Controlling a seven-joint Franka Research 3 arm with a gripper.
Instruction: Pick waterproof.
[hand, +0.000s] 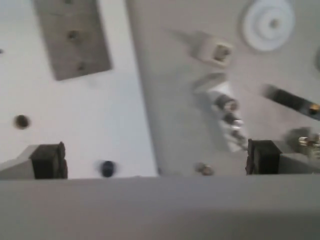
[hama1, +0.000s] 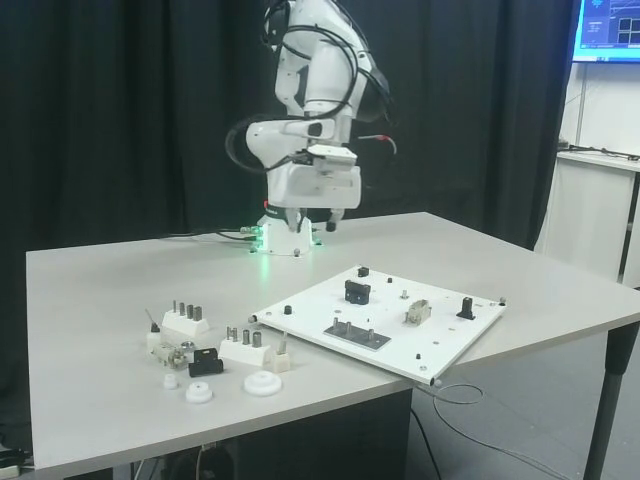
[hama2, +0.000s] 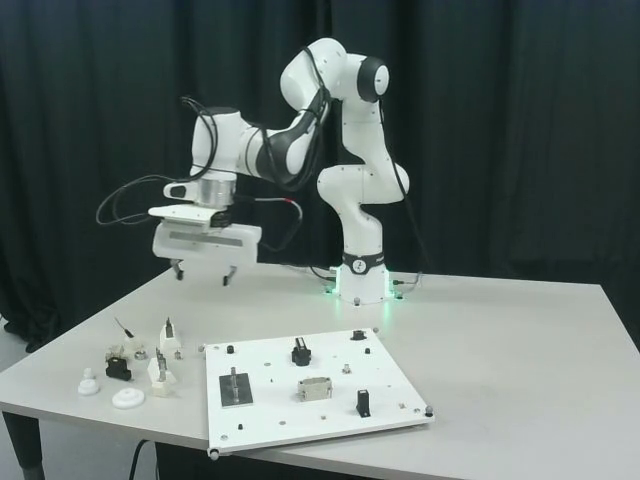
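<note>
The white two-fingered gripper is held wide open and empty, high above the grey table.

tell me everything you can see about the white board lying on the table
The white board is a flat square plate lying on the grey table, with one corner overhanging the table's front edge. It has small black feet or screws at its corners and looks like painted metal or plastic. Mounted on it are a grey metal plate with upright pins, two black blocks and a small grey connector. The gripper hangs above the table, apart from it.
</note>
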